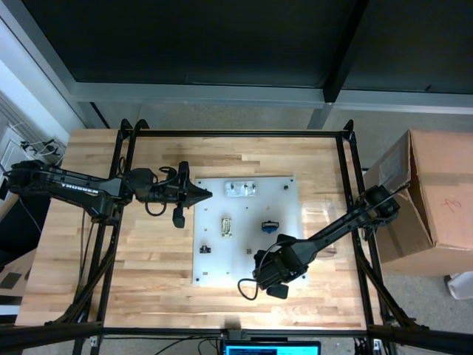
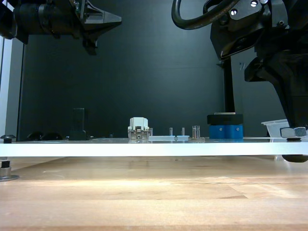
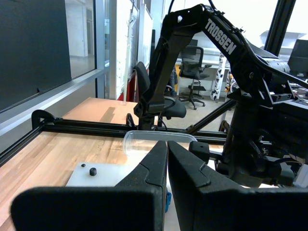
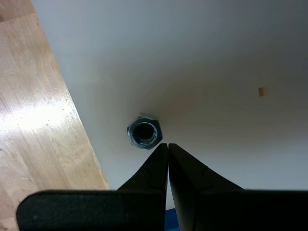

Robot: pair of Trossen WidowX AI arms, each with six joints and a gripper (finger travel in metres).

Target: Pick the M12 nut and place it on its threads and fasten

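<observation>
The silver M12 nut (image 4: 144, 132) sits free on the white board (image 4: 216, 62), just beyond the tips of my right gripper (image 4: 168, 144), whose fingers are shut together on nothing. The low view shows the nut (image 2: 293, 131) resting low on its stud, right under the right gripper (image 2: 294, 122), with a sliver of black below it. From above, the right gripper (image 1: 272, 275) covers the board's near right edge and hides the nut. My left gripper (image 1: 203, 194) hovers shut and empty over the board's far left edge, high up in the low view (image 2: 113, 20).
A clear tray (image 1: 319, 211) stands right of the board, beyond the right arm. On the board are a blue block with a black cap (image 1: 270, 226), a white connector (image 1: 226, 226) and silver pins (image 1: 241, 189). A cardboard box (image 1: 432, 192) sits off the table's right edge.
</observation>
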